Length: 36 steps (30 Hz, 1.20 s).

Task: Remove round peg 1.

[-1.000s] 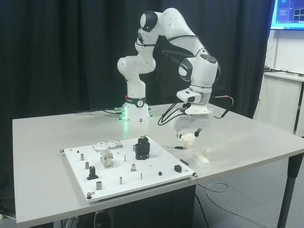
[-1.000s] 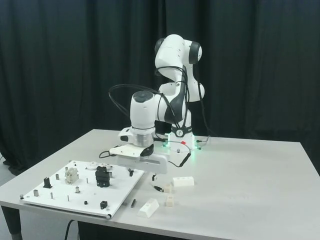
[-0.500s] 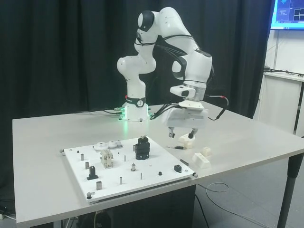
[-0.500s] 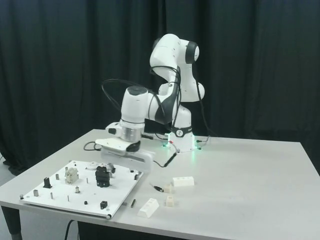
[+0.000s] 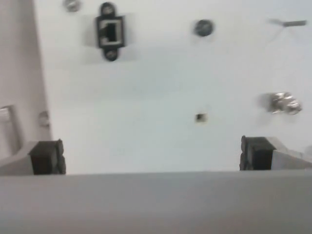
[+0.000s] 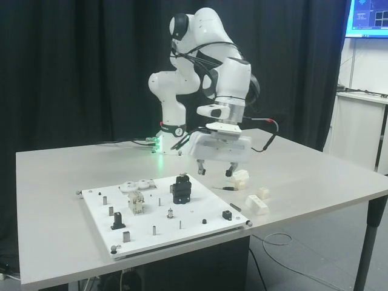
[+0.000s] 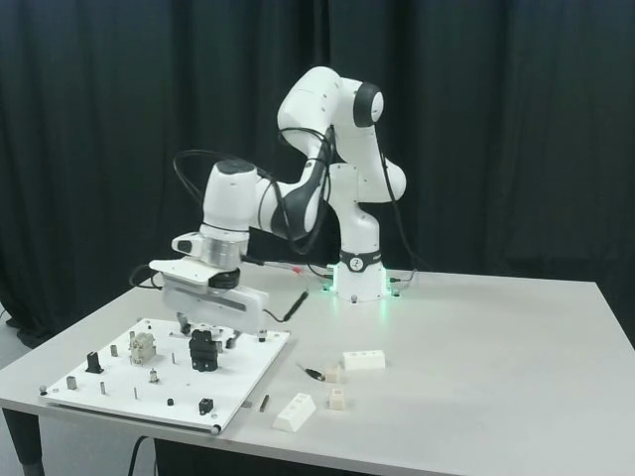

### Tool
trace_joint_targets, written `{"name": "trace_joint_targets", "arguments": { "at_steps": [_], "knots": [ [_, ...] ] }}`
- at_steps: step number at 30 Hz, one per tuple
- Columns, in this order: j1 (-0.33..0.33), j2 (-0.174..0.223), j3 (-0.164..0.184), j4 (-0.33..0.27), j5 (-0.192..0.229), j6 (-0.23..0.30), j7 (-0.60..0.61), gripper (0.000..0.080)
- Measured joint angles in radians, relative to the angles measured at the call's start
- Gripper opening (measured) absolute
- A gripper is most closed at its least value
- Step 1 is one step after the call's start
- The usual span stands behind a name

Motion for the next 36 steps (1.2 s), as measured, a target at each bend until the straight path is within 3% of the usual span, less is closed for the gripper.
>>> {"name": "trace_joint_targets", "arguments": {
  "at_steps": [5,19,29,36],
  "knots": [
    [-0.034,0.014,0.003,0.027,0.023,0.007,-0.033,0.08],
    [-0.115,0.107,0.003,0.151,0.176,-0.001,-0.13,0.08],
    [-0.16,0.183,0.002,0.272,0.23,-0.076,-0.203,0.08],
    [-0.186,0.24,0.0,0.366,0.244,-0.14,-0.242,0.08]
  ]
}}
